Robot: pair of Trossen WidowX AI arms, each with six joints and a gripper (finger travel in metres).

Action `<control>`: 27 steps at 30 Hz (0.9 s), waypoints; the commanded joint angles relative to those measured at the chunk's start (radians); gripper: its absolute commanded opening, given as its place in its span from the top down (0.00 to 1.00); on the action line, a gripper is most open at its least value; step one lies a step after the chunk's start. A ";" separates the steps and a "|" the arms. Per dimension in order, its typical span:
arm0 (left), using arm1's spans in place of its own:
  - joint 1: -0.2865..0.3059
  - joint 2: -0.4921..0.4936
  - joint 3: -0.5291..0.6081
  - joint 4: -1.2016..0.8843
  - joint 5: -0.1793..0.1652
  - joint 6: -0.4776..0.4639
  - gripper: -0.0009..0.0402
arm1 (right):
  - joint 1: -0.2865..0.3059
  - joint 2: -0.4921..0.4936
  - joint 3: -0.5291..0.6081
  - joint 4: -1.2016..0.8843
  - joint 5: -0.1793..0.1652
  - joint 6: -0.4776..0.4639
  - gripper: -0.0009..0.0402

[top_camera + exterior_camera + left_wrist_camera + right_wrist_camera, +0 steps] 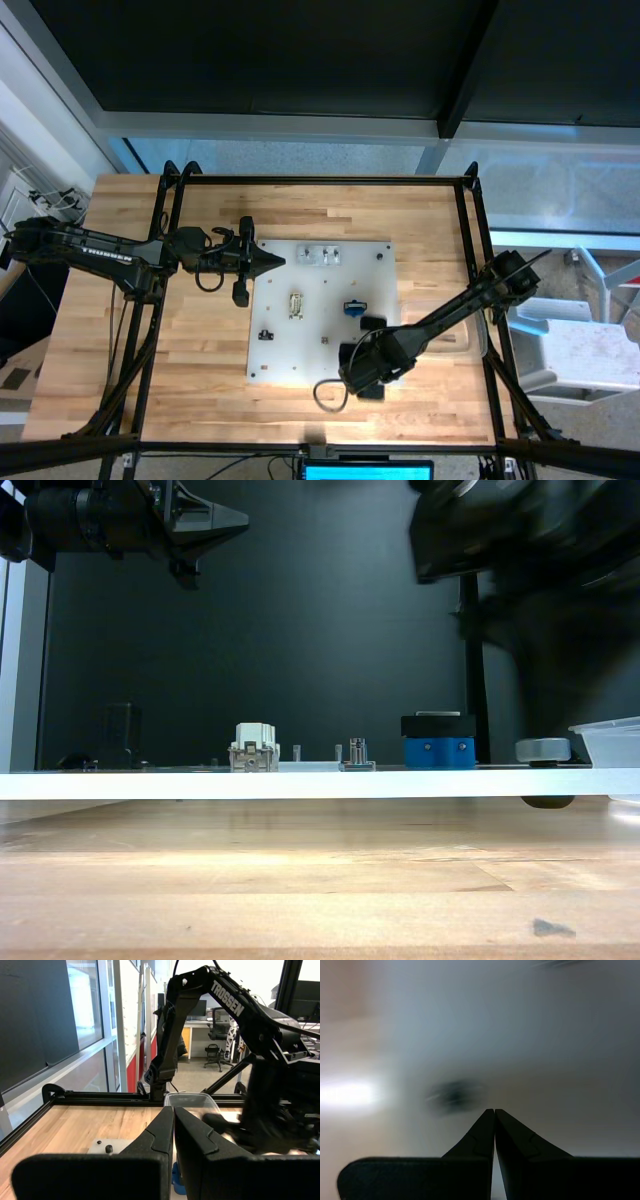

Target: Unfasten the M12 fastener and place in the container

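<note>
The silver M12 nut [543, 748] sits low on the white board [300, 782], just left of the clear container [610, 740]. No stud ribs show under the nut. In the high view my right arm covers that spot, so I cannot tell whether the nut is on its stud. Only the container [468, 345] edge shows past the arm there. My right gripper [352, 362] hangs blurred above the board's near right; its shut fingers [494, 1110] hold nothing I can see. My left gripper [278, 262] hovers shut over the board's far left edge, also in its wrist view [174, 1108].
On the board stand a blue connector block [438, 750], a white connector [253, 750] and a small silver post [357, 752]. A black frame [320, 181] rings the wooden table. A cable loop [328, 395] hangs off the right wrist.
</note>
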 commanded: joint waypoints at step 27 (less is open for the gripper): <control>0.000 0.000 0.000 0.000 0.000 0.000 0.98 | 0.012 0.022 0.065 0.039 -0.361 0.008 0.98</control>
